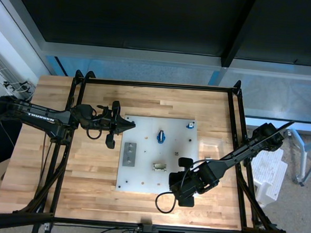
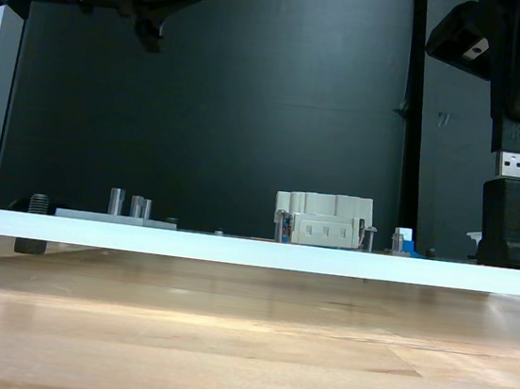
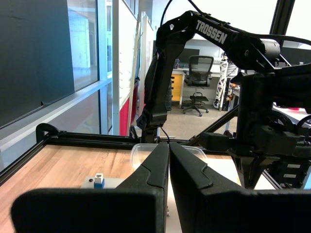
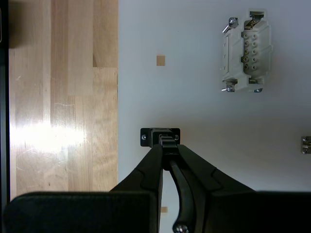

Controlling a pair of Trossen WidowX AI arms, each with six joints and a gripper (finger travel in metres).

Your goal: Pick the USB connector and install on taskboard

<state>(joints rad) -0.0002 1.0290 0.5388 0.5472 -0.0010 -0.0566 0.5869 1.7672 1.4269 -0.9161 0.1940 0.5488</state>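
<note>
USB connector (image 2: 511, 157) hangs metal tip down in the closed fingers of the right gripper (image 4: 167, 147), right at the mouth of the upright black socket (image 2: 513, 224) near the taskboard's (image 1: 141, 180) near right corner; whether it has begun to enter I cannot tell. To seat it well, square the tip over the slot, then press straight down gently without tilt, letting go only once it is home. Left gripper (image 1: 124, 124), fingers shut and empty, hovers high over the board's far left edge above the desk (image 1: 47, 157).

Robotics laboratory in an office building: wooden surface (image 1: 47, 157) inside a black frame (image 1: 157, 85), Trossen arm (image 3: 214, 31), taskboard (image 1: 148, 142), glass partitions (image 3: 82, 48), office chair (image 3: 200, 65) beyond.
</note>
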